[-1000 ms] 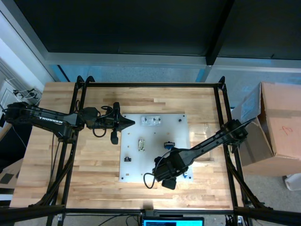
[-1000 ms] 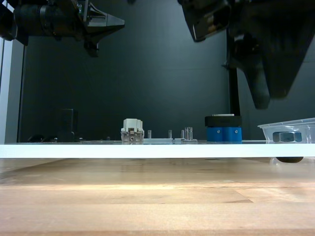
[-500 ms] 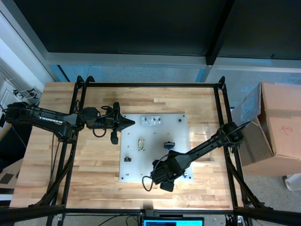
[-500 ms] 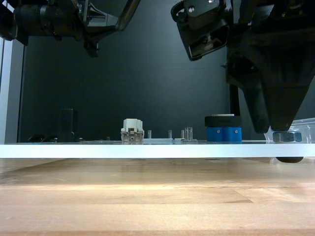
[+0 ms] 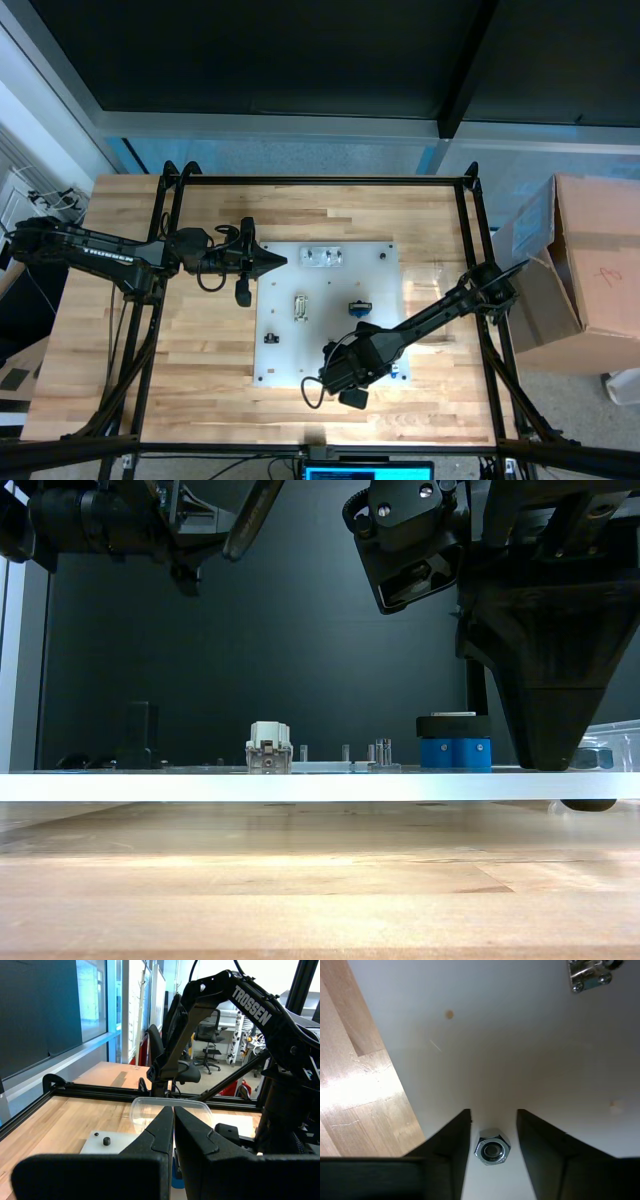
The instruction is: Unfasten the M12 nut and place it in the container
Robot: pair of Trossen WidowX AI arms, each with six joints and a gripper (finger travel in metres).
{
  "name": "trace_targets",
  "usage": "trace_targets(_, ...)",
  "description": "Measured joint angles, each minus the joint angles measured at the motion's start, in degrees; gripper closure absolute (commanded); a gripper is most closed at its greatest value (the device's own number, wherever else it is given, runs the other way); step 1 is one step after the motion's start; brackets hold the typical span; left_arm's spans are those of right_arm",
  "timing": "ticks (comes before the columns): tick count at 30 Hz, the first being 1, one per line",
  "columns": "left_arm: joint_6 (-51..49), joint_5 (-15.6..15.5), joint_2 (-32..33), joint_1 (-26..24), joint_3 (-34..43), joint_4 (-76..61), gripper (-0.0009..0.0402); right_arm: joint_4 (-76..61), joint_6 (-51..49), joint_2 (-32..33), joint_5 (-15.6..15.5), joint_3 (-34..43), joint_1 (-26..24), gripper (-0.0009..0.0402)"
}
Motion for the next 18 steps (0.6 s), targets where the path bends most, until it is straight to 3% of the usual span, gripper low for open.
trace_targets(7,0.0,0.0,0.0,0.0,0.0,0.0,0.0393,0.0,0.0,-0.1,0.2,0.0,0.0,0.0397)
trace_targets(18,0.0,0.0,0.0,0.0,0.0,0.0,0.0393,-1.4,-0.1,-2.9,0.3,0.0,0.0,0.0392)
